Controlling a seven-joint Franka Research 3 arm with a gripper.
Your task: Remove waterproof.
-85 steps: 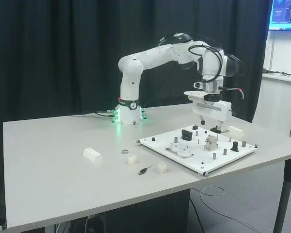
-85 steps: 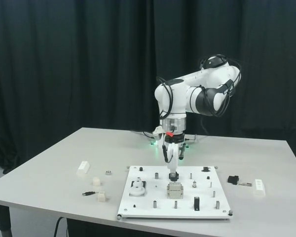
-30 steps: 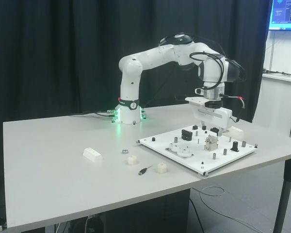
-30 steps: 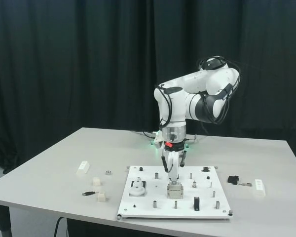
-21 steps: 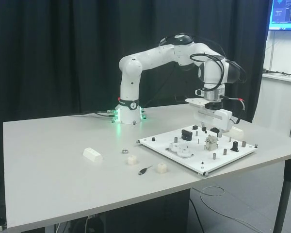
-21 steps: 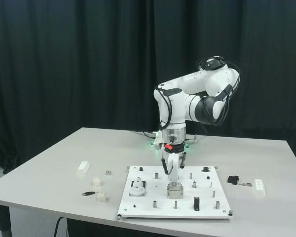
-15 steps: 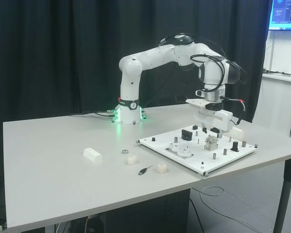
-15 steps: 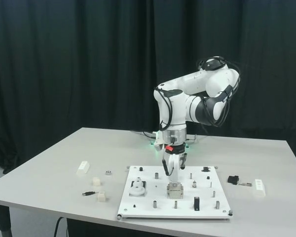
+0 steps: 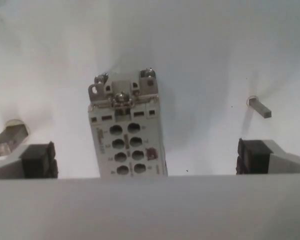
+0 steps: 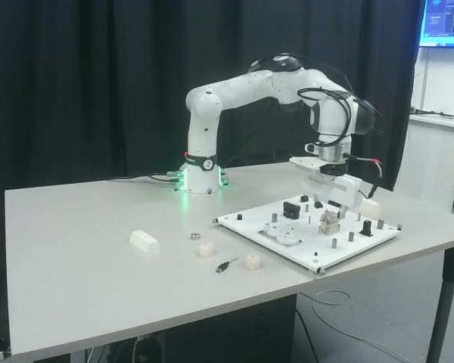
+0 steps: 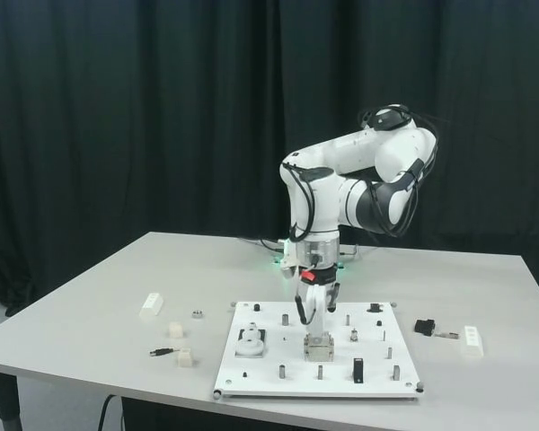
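Gripper (image 11: 313, 325) poised right above the waterproof connector (image 9: 126, 131) on the white board (image 11: 278, 373)

In the wrist view the connector's near end is cut off behind the gripper body; both black finger pads (image 9: 38, 160) stand spread wide to either side of it, touching nothing and holding nothing. The connector stands upright near the board's middle, among small pegs hard to make out
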